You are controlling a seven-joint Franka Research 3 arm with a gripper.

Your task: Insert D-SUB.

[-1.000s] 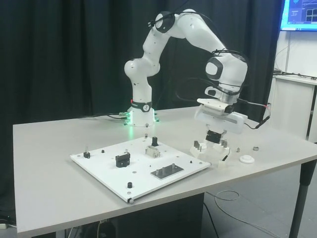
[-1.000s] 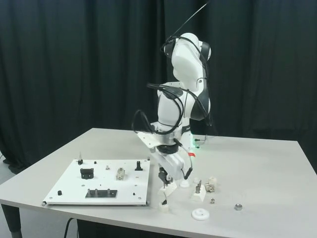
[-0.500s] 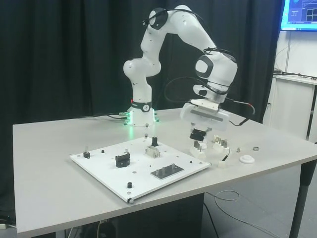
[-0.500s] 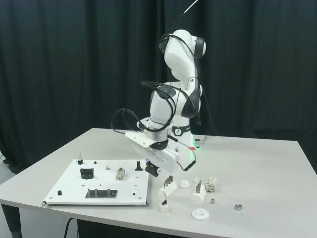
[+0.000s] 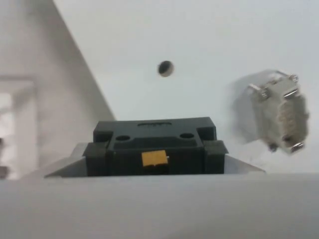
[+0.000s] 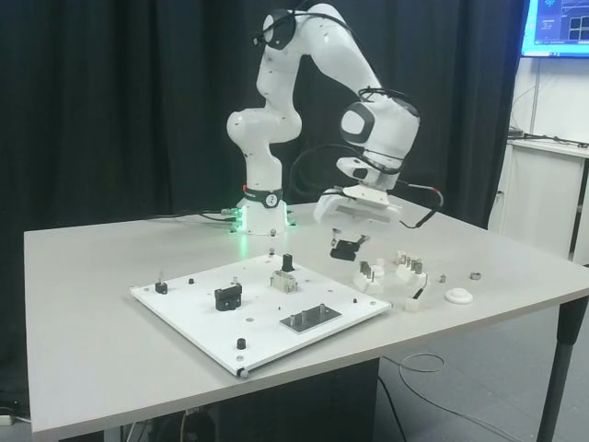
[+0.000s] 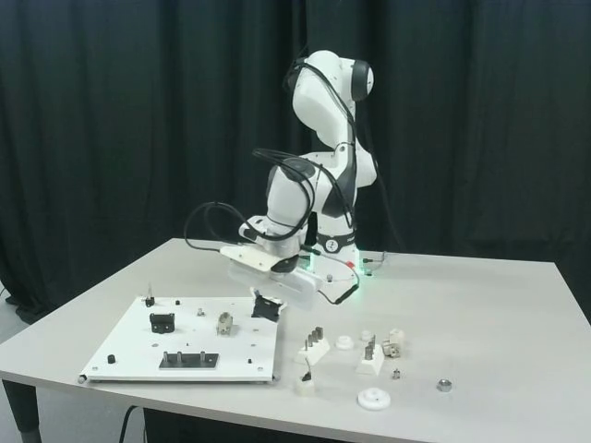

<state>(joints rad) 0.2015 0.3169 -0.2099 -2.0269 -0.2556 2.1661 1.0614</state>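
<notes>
Clearly the black D-SUB connector was clamped between the gripper fingers — I saw it in the wrist view with a small label on its face, held above the white board. From my first room view the plug hung in the air over the board's edge nearest the small white fixtures, not touching anything. Below it on the board sat the pale D-SUB socket — near a small dark hole. Elsewhere on the grey table a white gear lay well apart.
</notes>
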